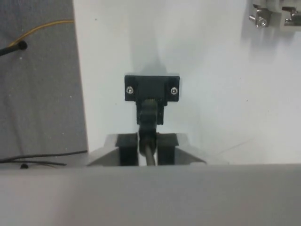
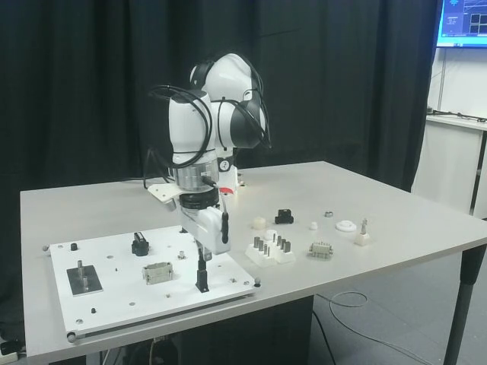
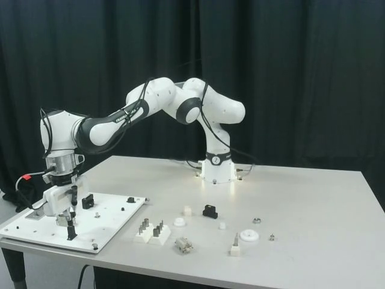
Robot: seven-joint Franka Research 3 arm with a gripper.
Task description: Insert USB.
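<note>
The gripper [image 1: 148,149] is clamped on the USB plug [image 1: 148,117], holding it upright right at the black socket block [image 1: 152,88] on the white board [image 2: 114,293]. Looks like it's meeting the port, so insertion seems underway, just pressing home and letting go left

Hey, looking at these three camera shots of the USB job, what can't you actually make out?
- Seating depth: in the wrist view the USB plug meets the black socket block, but the plug's own body hides the opening.
- End effector: the grey band below cuts off the wrist view.
- Both room views: plug and socket block are too small to judge contact.
- Small parts on the table: too small to identify.
</note>
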